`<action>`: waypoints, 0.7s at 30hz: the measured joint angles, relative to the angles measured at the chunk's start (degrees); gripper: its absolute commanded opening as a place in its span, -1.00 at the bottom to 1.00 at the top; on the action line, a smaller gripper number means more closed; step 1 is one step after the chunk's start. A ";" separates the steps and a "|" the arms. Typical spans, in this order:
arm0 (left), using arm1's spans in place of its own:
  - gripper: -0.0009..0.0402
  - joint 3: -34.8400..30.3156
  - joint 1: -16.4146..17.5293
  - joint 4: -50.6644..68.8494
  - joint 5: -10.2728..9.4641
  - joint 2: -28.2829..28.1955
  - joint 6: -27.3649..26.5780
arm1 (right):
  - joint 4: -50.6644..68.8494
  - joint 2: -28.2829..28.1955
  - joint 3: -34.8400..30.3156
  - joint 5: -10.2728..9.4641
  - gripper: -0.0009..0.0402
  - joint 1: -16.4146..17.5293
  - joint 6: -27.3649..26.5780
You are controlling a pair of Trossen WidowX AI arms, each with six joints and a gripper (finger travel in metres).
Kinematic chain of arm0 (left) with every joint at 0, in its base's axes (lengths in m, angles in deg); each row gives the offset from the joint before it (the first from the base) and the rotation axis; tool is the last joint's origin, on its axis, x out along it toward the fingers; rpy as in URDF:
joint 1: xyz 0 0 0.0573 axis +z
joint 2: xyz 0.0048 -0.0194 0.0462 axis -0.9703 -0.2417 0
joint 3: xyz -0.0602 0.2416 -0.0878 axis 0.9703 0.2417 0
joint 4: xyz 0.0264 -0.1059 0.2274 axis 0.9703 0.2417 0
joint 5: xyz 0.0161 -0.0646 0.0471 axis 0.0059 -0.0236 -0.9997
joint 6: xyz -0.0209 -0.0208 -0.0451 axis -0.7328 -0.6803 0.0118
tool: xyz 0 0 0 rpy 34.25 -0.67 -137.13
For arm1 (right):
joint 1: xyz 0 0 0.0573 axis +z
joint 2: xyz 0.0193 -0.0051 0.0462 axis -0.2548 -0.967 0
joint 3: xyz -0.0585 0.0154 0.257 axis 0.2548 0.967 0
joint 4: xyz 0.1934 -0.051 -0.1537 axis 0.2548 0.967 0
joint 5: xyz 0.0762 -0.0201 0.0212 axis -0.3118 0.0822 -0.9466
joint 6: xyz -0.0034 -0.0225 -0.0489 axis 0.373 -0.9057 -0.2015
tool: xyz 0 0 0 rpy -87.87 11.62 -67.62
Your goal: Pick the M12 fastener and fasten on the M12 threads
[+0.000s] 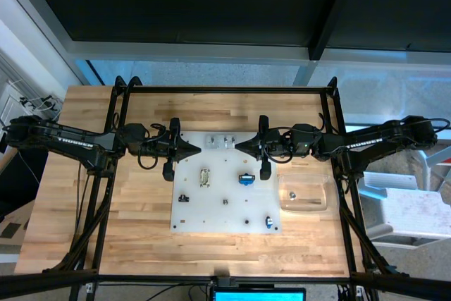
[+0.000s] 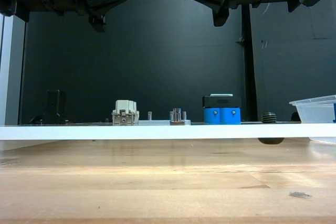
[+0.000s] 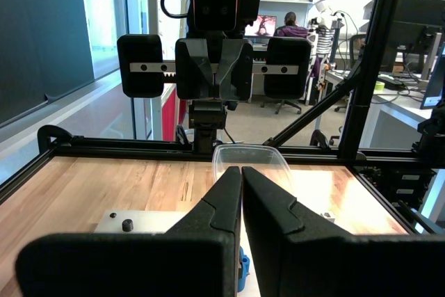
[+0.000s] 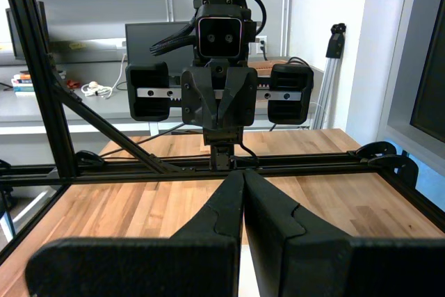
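M12 fastener (image 1: 292, 193) lying loose in clear tray (image 1: 325, 206), M12 threads (image 2: 269, 117) bare; left end effector (image 1: 200, 149) and right end effector (image 1: 237, 147) pressed together, parked high above board (image 1: 190, 216), awaiting pick

A white board (image 1: 211, 216) lay flat in the middle of a wooden table (image 1: 134, 244). On it a beige connector (image 1: 205, 177) stood left of a blue connector (image 1: 246, 179), the two well apart. A small silver post (image 1: 225, 202) stood nearer the front, between them. A smaller blue piece (image 1: 268, 222) sat near the board's near right corner. A clear tray (image 1: 325, 199) rested on the table just beside the board's right edge. A black frame (image 1: 225, 90) ran round the table.
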State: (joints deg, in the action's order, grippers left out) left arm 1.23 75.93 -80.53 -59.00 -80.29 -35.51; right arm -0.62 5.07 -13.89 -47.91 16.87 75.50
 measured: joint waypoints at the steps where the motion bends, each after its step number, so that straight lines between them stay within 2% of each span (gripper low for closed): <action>1: -0.96 0.00 -0.02 0.02 0.02 0.00 -0.02 | 0.02 0.02 -0.02 0.02 -0.96 0.00 0.00; 16: -0.96 0.00 -0.02 0.02 0.02 0.00 -0.02 | 0.20 0.09 0.00 0.00 -0.96 0.00 0.72; 21: -0.96 0.00 -0.02 0.02 0.02 0.00 -0.02 | 10.43 1.81 -1.60 0.00 -0.96 0.00 1.22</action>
State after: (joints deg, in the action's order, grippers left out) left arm 1.23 75.91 -80.51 -58.98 -80.29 -35.53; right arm 9.80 6.89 -15.49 -47.91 16.87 76.73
